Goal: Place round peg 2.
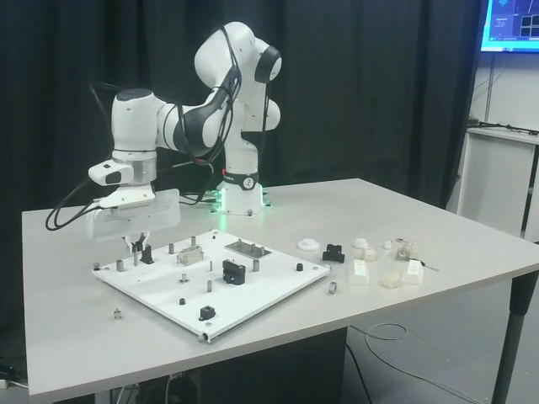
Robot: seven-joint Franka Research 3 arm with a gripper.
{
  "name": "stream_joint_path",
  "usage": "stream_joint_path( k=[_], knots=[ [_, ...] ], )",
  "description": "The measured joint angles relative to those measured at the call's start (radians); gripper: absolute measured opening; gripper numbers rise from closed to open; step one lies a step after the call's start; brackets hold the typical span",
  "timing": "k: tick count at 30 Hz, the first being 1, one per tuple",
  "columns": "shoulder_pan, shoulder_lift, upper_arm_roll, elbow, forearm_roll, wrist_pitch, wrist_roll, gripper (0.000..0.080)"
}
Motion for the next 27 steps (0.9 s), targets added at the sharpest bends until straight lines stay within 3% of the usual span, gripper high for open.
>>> stream_joint_path(
  k=[12, 27],
  knots=[
    [0.0, 0.0, 0.0, 0.001, 0.001, 0.009, 0.0, 0.0059],
    [-0.011, 0.012, 0.0, 0.001, 0.018, 0.099, 0.0, 0.0059]
  ],
)
